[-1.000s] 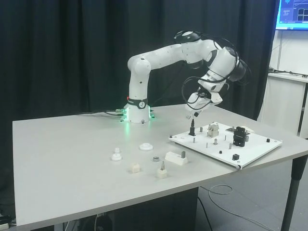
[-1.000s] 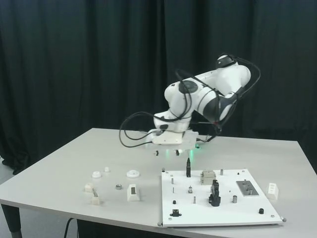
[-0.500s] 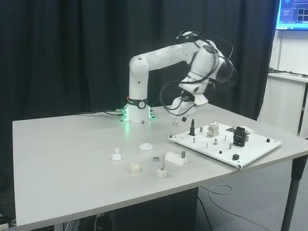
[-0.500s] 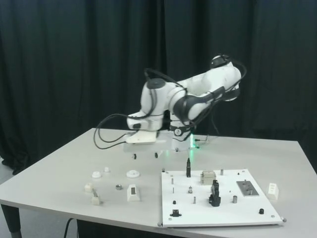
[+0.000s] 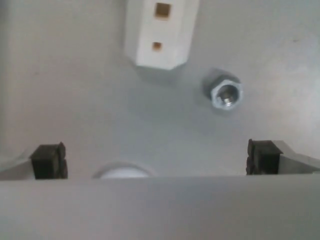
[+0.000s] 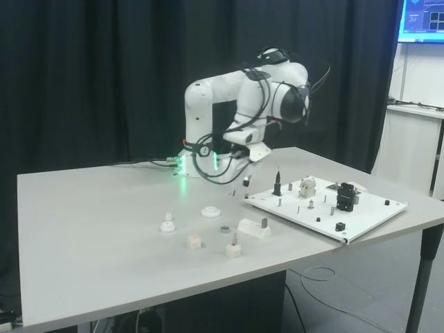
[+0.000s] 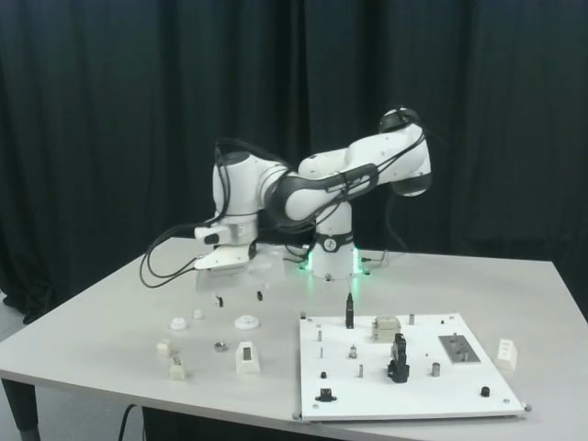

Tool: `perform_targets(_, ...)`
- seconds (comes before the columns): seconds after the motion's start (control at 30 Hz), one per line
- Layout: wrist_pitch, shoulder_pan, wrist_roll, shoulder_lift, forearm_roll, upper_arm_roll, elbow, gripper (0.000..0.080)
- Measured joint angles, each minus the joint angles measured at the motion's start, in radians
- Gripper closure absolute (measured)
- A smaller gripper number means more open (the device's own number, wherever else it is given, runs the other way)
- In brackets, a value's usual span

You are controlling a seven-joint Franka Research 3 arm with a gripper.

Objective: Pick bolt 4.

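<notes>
Gripper [image 7: 239, 298] is spread wide, holding nothing, and hovers over the grey table [image 6: 97, 208] above the white disc [image 7: 245, 322]. We see bolt 4 [image 5: 226, 94] on the table just beside the white block [image 5: 160, 30], near of the gripper and left of the white board [image 7: 404, 390].

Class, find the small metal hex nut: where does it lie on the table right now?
The hex nut lies on the grey table, apart from the white board. In the second room view it sits between the white slotted block and the small white blocks.

White arm [image 7: 303, 179], grey table [image 6: 90, 229], seemingly black fingertips [image 5: 48, 161].
</notes>
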Motion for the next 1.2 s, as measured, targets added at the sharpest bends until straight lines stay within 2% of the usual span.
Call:
perform_targets(0.17,0.01,-0.039,-0.05,0.011,0.05,0.022,0.0,0.0003)
perform_targets(0.5,0.069,-0.089,-0.138,0.015,0.124,0.085,0.002,0.0003)
perform_targets(1.03,0.182,-0.111,-0.174,0.024,0.145,0.162,-0.007,0.0003)
perform_targets(1.2,0.214,-0.111,-0.181,0.025,0.164,0.183,-0.022,0.0003)
